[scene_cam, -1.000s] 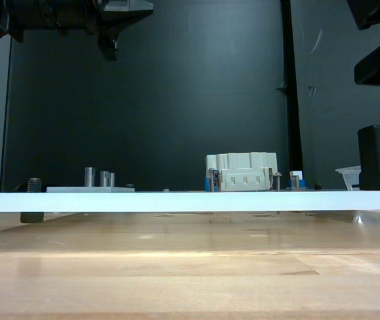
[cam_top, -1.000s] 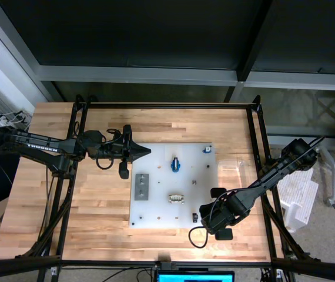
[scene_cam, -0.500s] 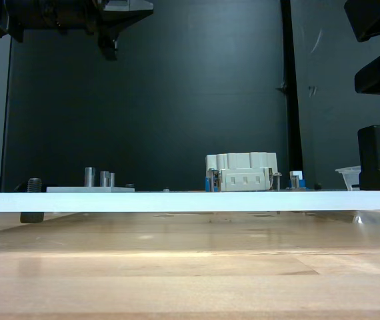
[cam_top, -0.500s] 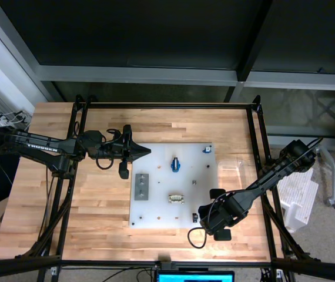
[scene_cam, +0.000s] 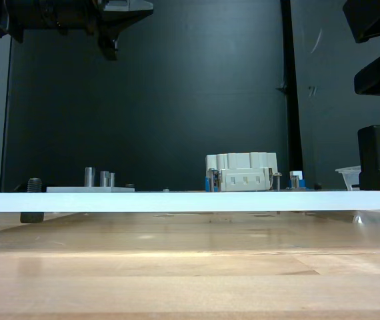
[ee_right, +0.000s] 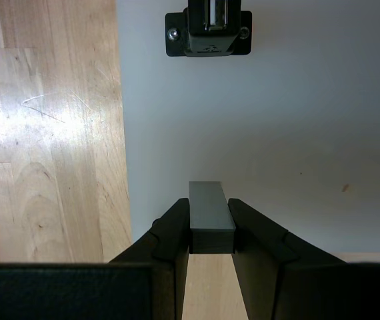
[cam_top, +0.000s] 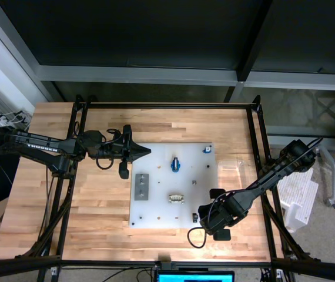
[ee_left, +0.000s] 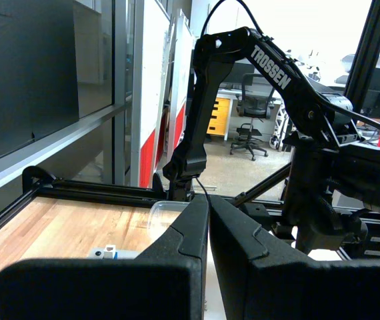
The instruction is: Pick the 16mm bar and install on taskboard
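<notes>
16mm bar (ee_right: pixel 211 212) | grey, square-ended | gripped in right hand (ee_right: pixel 211 220) | over taskboard (ee_right: pixel 257 113) edge

High, low, wrist views; shared taskboard (cam_top: pixel 156 208)

Left end effector (cam_top: pixel 146 151) off taskboard's (cam_top: pixel 156 176) far-left; right end effector (ee_right: pixel 211 216), holding bar (ee_right: pixel 209 197), over near-right.

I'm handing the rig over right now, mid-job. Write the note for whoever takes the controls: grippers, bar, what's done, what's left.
Right gripper: shut on the 16mm bar, raised over the taskboard near its near right corner, close to the wooden table.
Left gripper: shut, empty, raised over the board's far left corner.
Bar: gripped, not in any seat; a black bracket sits on the board ahead of it.
Done: bar picked.
Left: seat it on the board; which seat, I cannot tell.
</notes>
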`<move>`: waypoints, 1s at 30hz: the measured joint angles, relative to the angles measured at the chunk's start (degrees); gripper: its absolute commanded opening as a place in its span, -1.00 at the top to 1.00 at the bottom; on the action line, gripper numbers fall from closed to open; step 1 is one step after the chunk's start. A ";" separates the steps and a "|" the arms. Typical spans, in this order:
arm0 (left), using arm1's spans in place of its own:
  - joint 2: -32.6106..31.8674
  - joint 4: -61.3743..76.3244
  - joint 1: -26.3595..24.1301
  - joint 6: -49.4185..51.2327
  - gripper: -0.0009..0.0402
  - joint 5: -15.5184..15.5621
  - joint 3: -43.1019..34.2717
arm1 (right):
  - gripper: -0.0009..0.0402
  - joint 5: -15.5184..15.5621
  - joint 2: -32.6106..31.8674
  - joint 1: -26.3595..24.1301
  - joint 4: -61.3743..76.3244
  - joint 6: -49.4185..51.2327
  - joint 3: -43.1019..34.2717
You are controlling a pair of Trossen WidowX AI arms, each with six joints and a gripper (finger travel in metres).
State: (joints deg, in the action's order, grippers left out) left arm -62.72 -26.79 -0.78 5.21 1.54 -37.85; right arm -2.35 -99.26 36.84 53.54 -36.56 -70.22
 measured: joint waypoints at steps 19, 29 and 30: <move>0.02 0.00 0.00 0.00 0.96 0.00 0.00 | 0.96 -0.02 0.00 -0.22 -0.83 0.00 0.90; 0.00 0.00 0.02 0.02 0.96 0.02 -0.02 | 0.96 -0.04 0.00 -0.22 -3.45 0.02 2.95; 0.00 -0.02 0.00 0.02 0.96 0.02 -0.02 | 0.96 -0.04 0.00 -0.22 -3.80 0.02 3.19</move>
State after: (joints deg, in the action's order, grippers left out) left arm -62.72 -26.81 -0.78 5.23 1.56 -37.87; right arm -2.39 -99.26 36.62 49.74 -36.53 -67.02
